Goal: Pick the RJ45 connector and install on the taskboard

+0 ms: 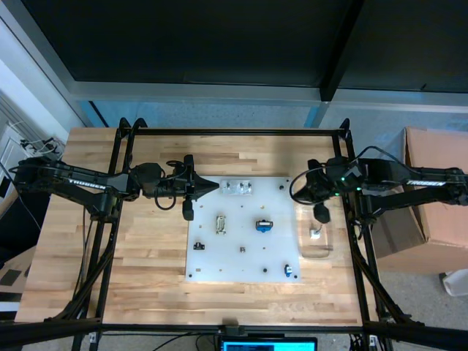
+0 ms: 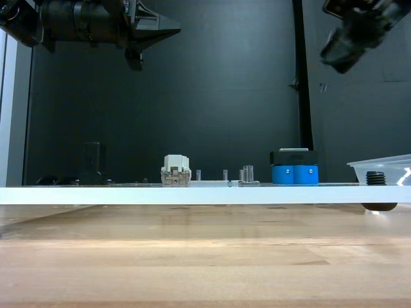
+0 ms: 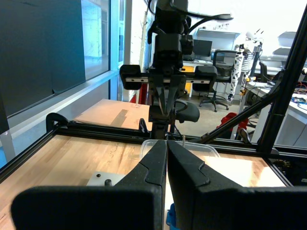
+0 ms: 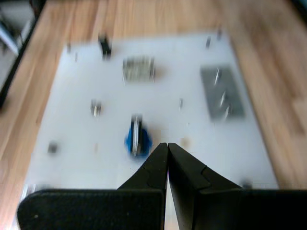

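A small pale part, apparently the RJ45 connector [image 1: 315,234], lies free in a clear plastic tray [image 1: 316,252] just right of the white taskboard [image 1: 241,256]. My right gripper [image 1: 320,213] hangs high over the tray's far end, tilted down toward the board, its fingers shut on nothing [image 4: 167,146]. From the left wrist view it [image 3: 166,114] appears head-on above the tray [image 3: 180,143]. My left gripper [image 1: 214,186] hovers high at the board's far left corner, pointing right, shut and empty [image 3: 166,146]. In the low view both grippers, left [image 2: 174,29] and right [image 2: 334,54], sit well above the board.
The board carries a beige socket [image 1: 219,224], a blue block [image 1: 263,225], a metal plate [image 1: 238,189] and a small blue part [image 1: 289,270]. A black frame [image 1: 234,132] rings the wooden table. A cardboard box [image 1: 431,197] stands off to the right.
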